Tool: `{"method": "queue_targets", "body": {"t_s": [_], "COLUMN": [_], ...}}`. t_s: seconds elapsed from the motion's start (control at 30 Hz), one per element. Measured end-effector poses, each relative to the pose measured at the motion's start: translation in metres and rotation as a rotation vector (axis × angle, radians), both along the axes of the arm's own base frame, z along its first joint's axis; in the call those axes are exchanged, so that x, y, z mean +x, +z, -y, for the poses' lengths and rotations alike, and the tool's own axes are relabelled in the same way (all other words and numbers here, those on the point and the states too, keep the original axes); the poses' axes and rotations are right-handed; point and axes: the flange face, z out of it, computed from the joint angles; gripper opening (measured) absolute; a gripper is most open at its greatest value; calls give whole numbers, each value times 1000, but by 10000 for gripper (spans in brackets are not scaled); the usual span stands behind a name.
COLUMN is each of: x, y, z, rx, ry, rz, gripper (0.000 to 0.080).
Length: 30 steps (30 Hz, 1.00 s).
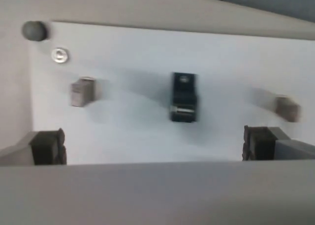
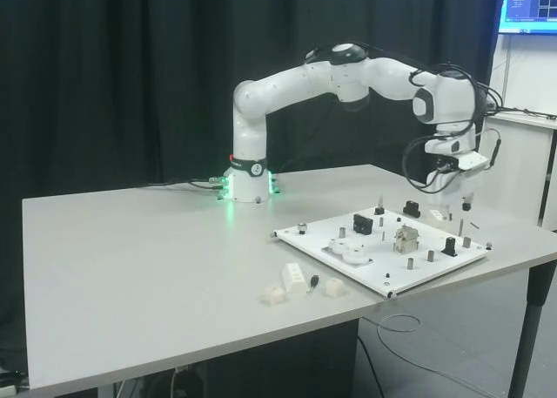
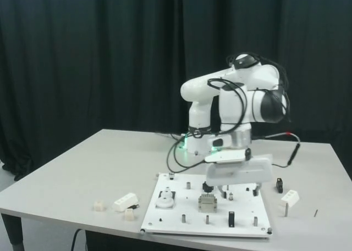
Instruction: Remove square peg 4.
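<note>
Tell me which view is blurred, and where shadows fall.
Wrist view: soft and smeared, the black block and grey pegs show fuzzy edges, faint shadows beside them on the white board. Both room views: crisp, evenly lit, dark curtain behind.

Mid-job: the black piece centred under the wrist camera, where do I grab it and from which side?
Take the black piece near its top, across its two flat sides, coming straight down. It stands upright on the white board, centred between the open gripper fingers, and the grey pegs stand well apart from it.
</note>
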Motion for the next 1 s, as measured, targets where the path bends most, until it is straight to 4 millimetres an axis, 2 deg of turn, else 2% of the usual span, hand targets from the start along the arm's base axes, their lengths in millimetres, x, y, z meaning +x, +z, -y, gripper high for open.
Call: {"method": "queue_targets", "body": {"t_s": [0.23, 0.47, 1.0], "x": [-2, -4, -7], "y": [-17, -31, -57], "z": [-28, -46, -59], "rx": [-17, -36, -40], "ry": [-6, -16, -68], "rz": [-2, 7, 18], "gripper": [800, 800, 800]}}
